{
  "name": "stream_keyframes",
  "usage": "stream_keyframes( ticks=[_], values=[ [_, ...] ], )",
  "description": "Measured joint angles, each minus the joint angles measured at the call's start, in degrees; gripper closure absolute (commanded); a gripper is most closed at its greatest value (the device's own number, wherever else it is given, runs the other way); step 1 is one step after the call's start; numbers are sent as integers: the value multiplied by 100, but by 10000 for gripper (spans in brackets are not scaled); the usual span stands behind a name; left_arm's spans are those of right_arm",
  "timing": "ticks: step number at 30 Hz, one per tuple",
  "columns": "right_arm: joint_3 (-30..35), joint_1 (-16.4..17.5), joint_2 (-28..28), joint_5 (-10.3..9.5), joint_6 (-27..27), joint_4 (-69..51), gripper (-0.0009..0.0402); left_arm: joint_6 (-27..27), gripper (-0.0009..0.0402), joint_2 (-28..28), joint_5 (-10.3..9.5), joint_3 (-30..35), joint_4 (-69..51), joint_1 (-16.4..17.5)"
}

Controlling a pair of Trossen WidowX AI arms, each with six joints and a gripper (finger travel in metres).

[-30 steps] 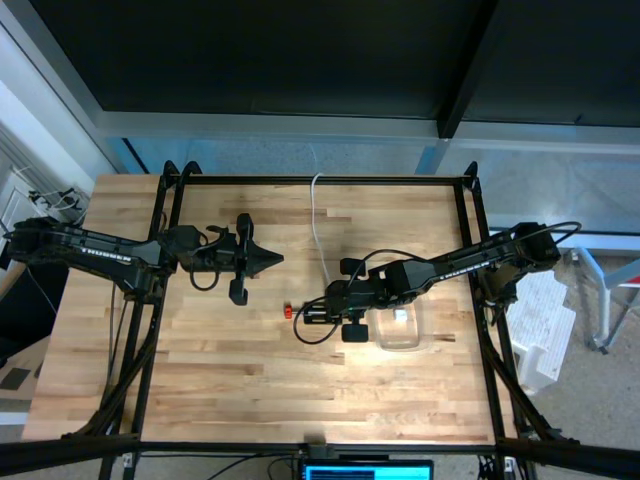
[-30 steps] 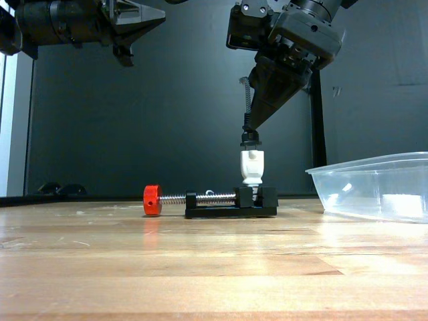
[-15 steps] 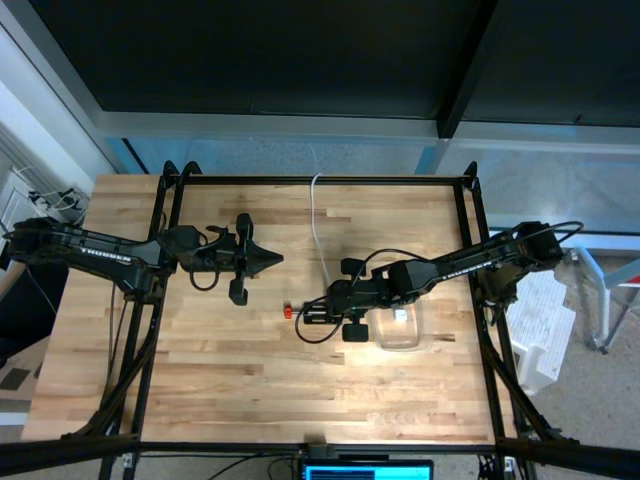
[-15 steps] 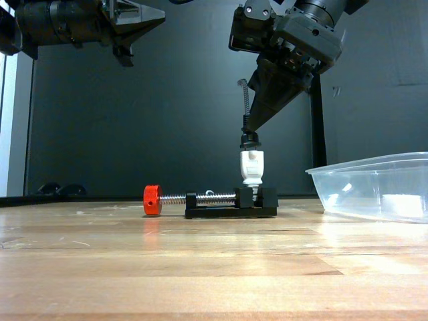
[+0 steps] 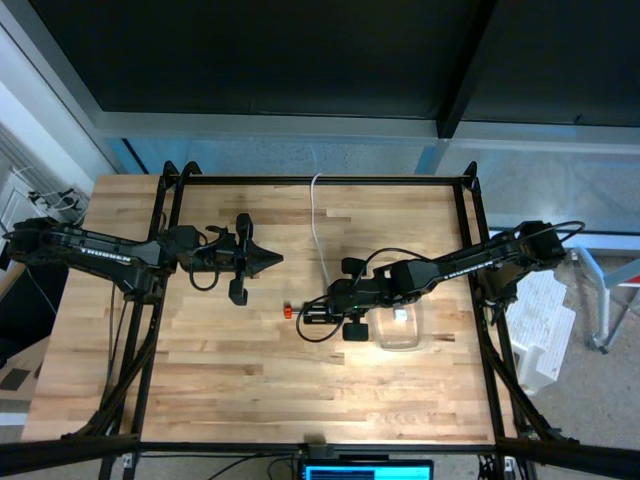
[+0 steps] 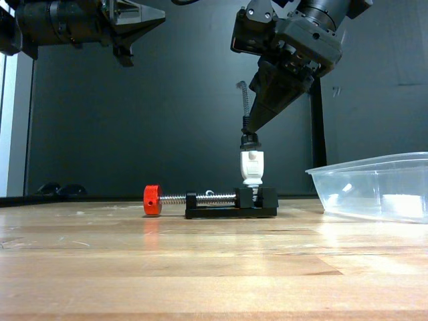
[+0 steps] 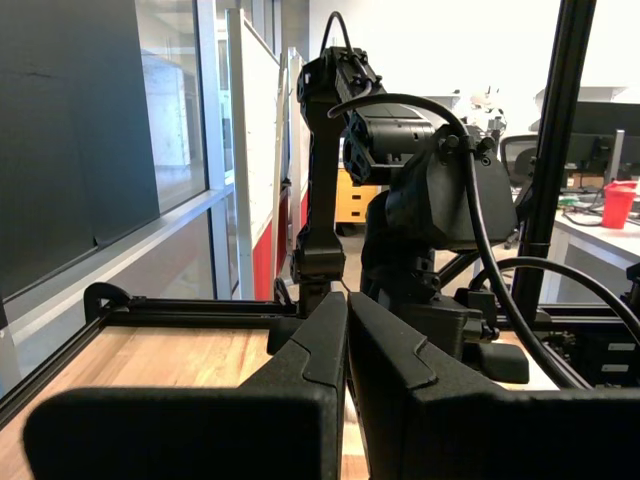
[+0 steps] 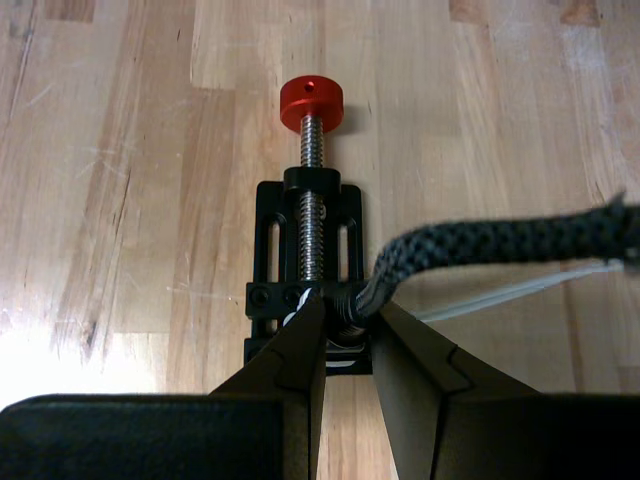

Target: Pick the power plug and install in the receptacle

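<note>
The right arm stretches in from the table's three o'clock edge. Its wrist is tipped so that, seen from table height, the right gripper slants down toward seven o'clock, right over the little black vise. Its fingers stand narrow, pinched on the power plug, and the plug's braided cable loops away past one finger. The plug sits upright on top of the white receptacle, touching it. The receptacle stands clamped in the vise, with the red knob out at nine o'clock. A clear tray lies just at three o'clock of the vise. The left arm reaches in level from the nine o'clock edge. The left gripper hangs high above the table, at about ten o'clock of the vise and well apart from it, with its fingers pressed together on nothing.
</note>
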Motion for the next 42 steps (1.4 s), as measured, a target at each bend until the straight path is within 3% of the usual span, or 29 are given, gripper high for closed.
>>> stream_keyframes(
  ticks=[9, 28, 42],
  values=[
    [-236, -4, -44, -107, 142, 210, 393, 0, 393, 0, 0, 0, 0, 0],
    [-391, 0, -205, -107, 90, 310, 392, 2, 393, 0, 0, 0, 0, 0],
    [-330, 0, -184, -219, 44, -17, 292, 0, 393, 0, 2, 0, 2, 0]
  ],
)
